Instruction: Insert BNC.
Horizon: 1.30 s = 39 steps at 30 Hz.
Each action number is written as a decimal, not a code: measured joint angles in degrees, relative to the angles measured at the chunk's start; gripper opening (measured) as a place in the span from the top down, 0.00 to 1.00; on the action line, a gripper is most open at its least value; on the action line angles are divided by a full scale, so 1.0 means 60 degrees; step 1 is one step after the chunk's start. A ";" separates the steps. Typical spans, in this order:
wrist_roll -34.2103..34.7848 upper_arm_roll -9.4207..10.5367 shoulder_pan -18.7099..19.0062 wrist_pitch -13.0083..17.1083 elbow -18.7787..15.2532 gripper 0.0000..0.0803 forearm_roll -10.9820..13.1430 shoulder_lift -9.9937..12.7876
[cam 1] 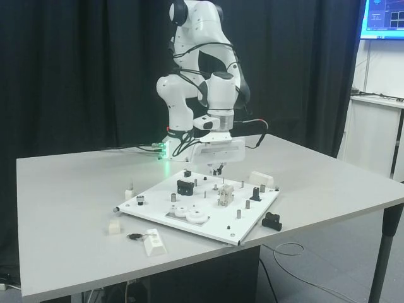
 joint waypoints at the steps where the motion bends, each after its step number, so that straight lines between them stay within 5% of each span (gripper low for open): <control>1: -0.0068 0.0000 -0.0001 0.0039 -0.0022 0.85 0.0038 0.0000; 29: -0.0631 0.0113 0.0026 0.0807 -0.0560 0.85 0.0297 0.0111; 39: -0.0733 0.0118 0.0025 0.1390 -0.0615 0.85 0.0773 0.0472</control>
